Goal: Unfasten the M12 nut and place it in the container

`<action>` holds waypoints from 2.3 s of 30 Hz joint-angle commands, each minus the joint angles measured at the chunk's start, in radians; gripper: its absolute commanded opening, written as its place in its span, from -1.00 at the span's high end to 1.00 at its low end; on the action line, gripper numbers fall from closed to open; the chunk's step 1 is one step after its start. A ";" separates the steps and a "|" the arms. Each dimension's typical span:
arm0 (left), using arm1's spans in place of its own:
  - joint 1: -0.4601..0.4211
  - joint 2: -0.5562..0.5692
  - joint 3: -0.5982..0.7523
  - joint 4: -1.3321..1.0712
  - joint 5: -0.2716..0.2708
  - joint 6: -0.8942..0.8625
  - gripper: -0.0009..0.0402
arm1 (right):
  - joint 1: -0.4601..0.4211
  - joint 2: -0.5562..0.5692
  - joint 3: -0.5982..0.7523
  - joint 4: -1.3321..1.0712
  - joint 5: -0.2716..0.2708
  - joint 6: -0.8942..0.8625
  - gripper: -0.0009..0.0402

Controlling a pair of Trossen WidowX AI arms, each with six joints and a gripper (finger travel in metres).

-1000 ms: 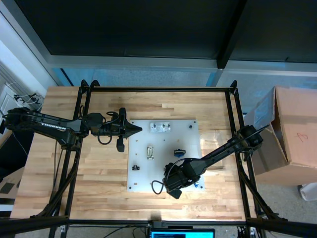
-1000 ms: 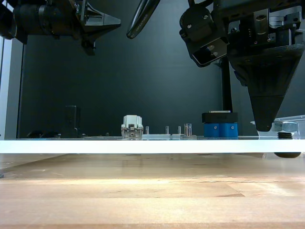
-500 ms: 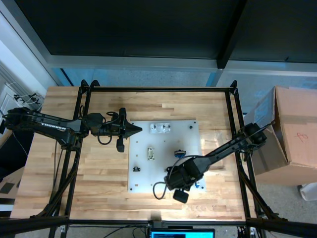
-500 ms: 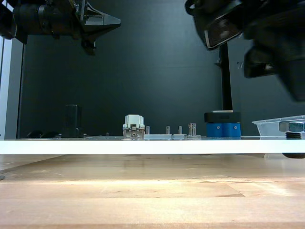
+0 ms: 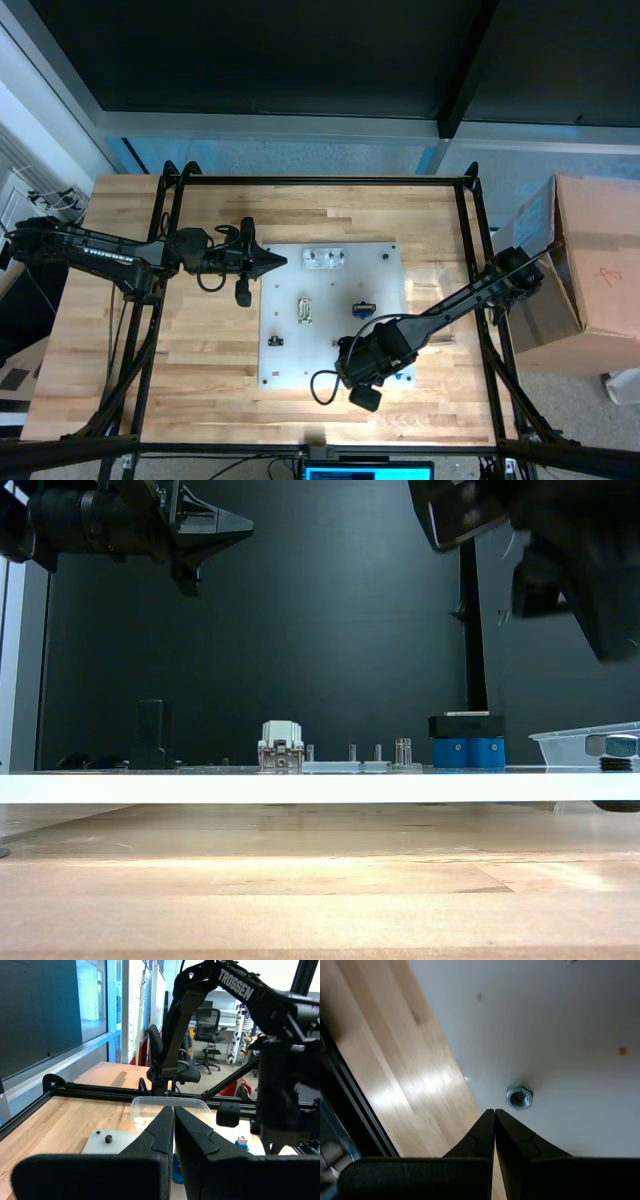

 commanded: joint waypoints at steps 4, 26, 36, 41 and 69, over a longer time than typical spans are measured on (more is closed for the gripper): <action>0.000 0.000 0.000 0.000 0.000 0.000 0.96 | 0.009 0.002 0.070 -0.112 0.052 0.234 0.70; 0.000 0.000 0.000 0.000 0.000 0.000 0.96 | 0.024 0.131 0.047 -0.076 0.067 0.054 -0.09; 0.000 0.000 0.000 0.000 0.000 0.000 0.96 | 0.022 0.131 0.032 -0.066 0.070 -0.041 0.47; 0.000 0.000 0.000 0.000 0.000 0.000 0.96 | 0.021 0.130 0.029 -0.066 0.071 -0.083 0.69; 0.000 0.000 0.000 0.000 0.000 0.000 0.96 | 0.016 0.026 0.027 -0.139 0.078 -1.030 0.95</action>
